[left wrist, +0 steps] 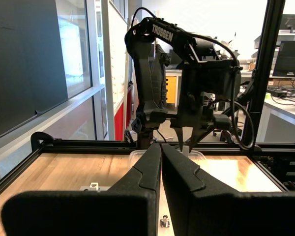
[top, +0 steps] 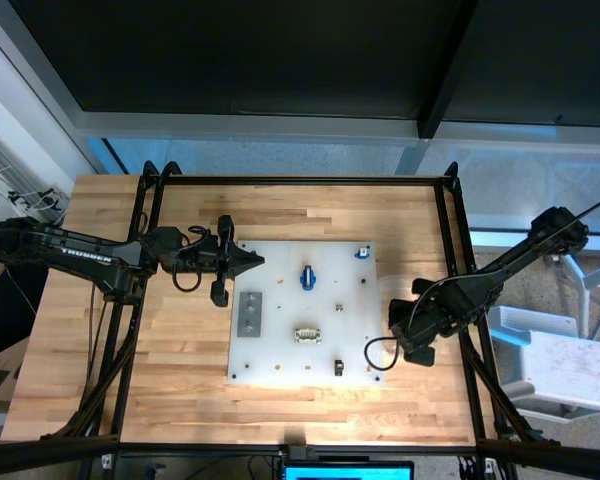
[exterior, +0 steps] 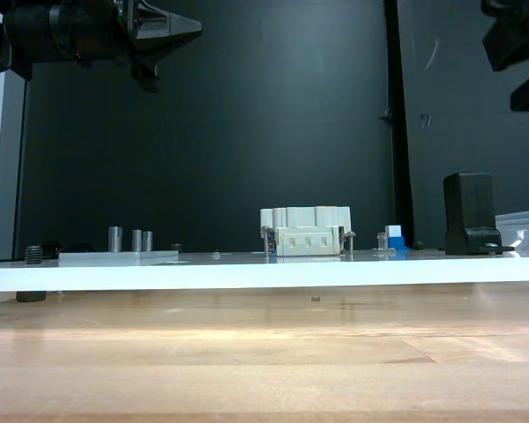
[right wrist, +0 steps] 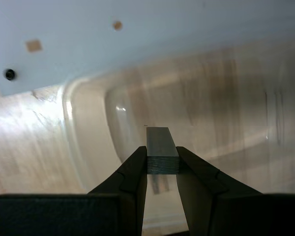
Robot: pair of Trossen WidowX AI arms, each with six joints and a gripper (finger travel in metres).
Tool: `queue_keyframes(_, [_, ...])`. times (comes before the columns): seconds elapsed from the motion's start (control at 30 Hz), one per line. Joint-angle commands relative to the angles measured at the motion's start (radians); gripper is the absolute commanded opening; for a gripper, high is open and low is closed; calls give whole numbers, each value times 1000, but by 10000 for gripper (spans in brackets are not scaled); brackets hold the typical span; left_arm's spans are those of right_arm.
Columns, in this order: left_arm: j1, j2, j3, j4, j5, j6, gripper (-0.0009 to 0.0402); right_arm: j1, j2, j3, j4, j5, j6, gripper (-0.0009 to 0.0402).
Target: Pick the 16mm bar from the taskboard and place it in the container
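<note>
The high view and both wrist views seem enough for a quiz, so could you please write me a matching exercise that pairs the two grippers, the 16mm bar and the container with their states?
Things:
1. left gripper
2. right gripper
3. 16mm bar
4. container

States:
A. clear, lying beside the right edge of the taskboard
B. grey metal, clamped from two sides
C. shut and empty, raised over the board's far left part
D. shut on a load, at the board's right side

Pairs: 1-C, 2-D, 3-B, 4-A.
</note>
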Motion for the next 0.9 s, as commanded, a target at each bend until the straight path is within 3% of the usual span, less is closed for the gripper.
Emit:
queue_keyframes(0.03, [0, 0, 0, 0, 0, 0, 0, 0, -12, -26, 6, 0, 11, 18])
queue_keyframes(0.43, [0, 0, 0, 0, 0, 0, 0, 0, -11, -68, 11, 1, 10, 27])
queue_keyframes(0.9, [0, 0, 0, 0, 0, 0, 0, -1, -11, -68, 26, 10, 9, 108])
